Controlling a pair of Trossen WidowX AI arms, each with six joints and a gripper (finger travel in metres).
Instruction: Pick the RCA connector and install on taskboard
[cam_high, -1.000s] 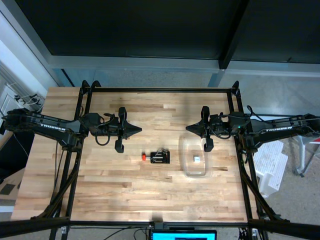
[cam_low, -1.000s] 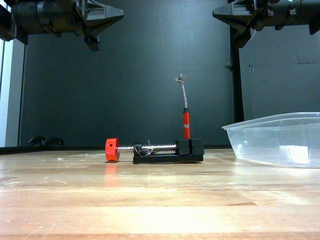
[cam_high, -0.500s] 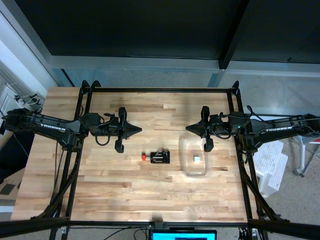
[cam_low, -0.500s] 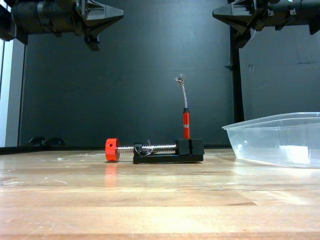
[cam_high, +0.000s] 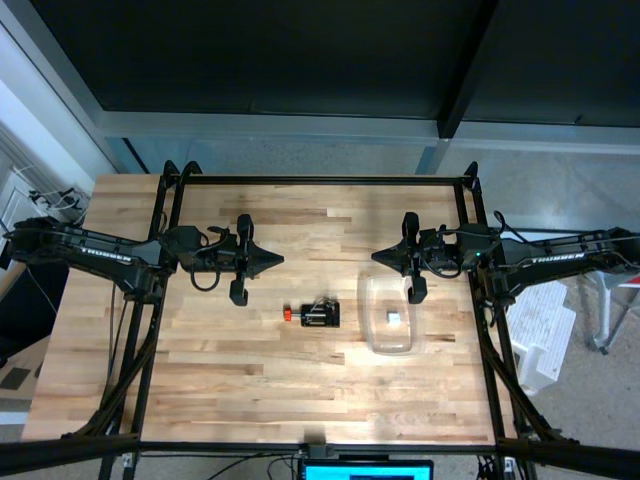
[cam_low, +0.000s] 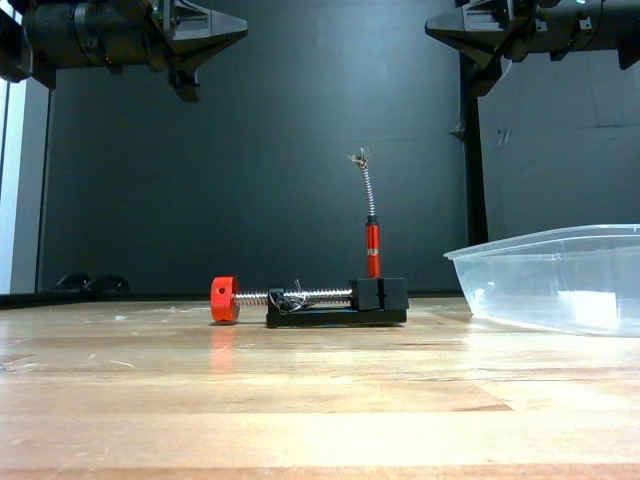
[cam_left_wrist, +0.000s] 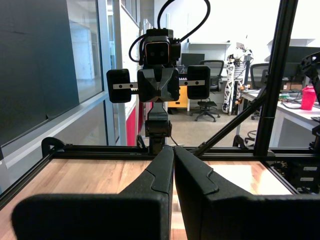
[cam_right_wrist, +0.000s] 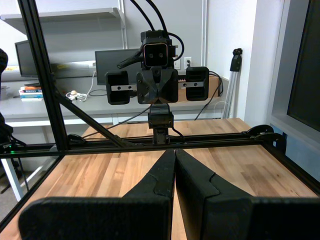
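While left jaws, right jaws hang closed, taskboard (cam_high: 320, 314) lies between.

- desk (cam_high: 250, 390): pale wood planks, smooth, faint sheen.
- tray (cam_low: 540, 275): clear glossy plastic.
- taskboard (cam_high: 322, 317): matt black block, shiny metal screw (cam_low: 320, 296), red plastic knob (cam_low: 224, 299).
- left pincer (cam_high: 279, 260) and right pincer (cam_high: 376, 258), raised either side above the desk: matt black plastic.

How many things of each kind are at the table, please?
taskboard: 1
clear plastic tray: 1
pale square piece: 1
end effectors: 2 (left end effector, shut, raised left of the taskboard; right end effector, shut, raised by the tray)
Total: 5
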